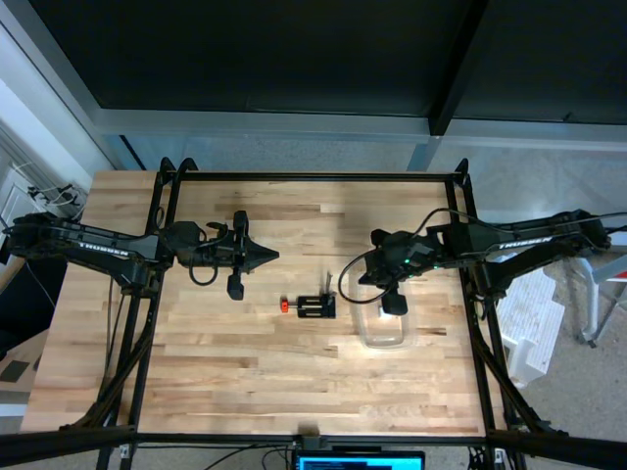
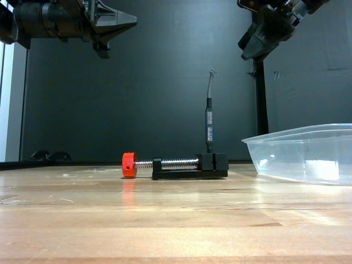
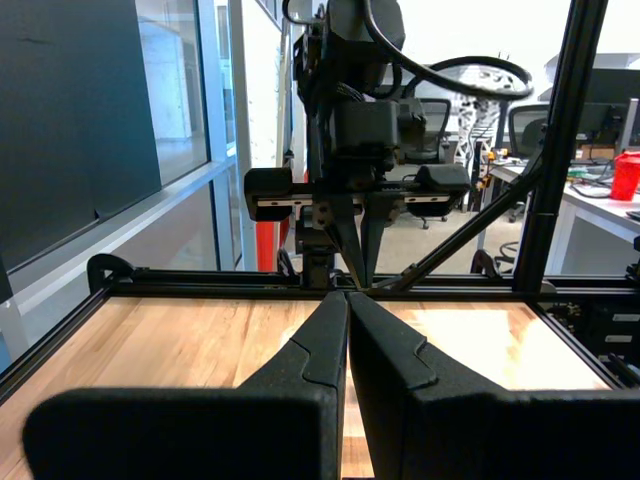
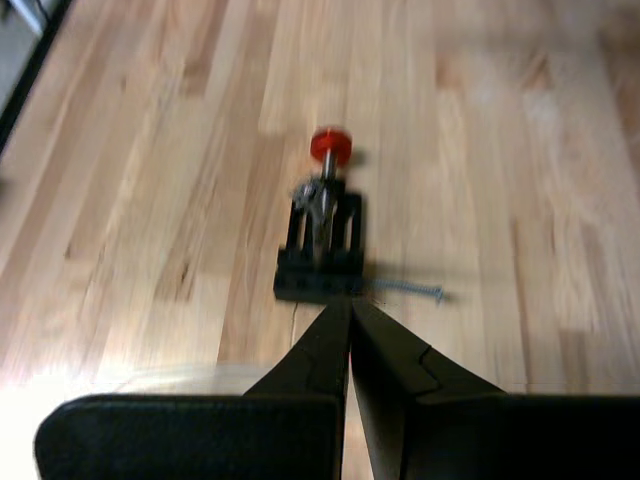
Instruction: Remove the USB-C connector from taskboard and place in the container
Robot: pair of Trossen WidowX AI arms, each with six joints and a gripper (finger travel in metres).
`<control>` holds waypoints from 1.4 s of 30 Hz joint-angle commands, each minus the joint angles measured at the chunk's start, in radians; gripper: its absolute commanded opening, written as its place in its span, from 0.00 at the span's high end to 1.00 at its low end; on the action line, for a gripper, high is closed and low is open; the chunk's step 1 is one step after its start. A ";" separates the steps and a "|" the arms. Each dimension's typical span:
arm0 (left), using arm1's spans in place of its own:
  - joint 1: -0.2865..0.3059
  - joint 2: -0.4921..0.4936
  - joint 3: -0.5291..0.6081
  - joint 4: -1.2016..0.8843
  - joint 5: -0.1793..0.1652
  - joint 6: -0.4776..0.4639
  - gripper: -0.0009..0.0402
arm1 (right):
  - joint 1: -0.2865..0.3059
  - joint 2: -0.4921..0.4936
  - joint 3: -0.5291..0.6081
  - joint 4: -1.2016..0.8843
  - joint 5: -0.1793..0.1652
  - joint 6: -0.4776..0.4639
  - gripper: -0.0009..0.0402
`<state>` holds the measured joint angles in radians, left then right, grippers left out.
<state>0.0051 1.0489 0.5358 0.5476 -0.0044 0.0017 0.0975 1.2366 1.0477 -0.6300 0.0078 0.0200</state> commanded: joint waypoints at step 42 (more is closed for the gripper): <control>0.000 0.000 0.000 0.000 0.000 0.000 0.98 | 0.066 0.488 0.373 -0.232 0.106 0.069 0.55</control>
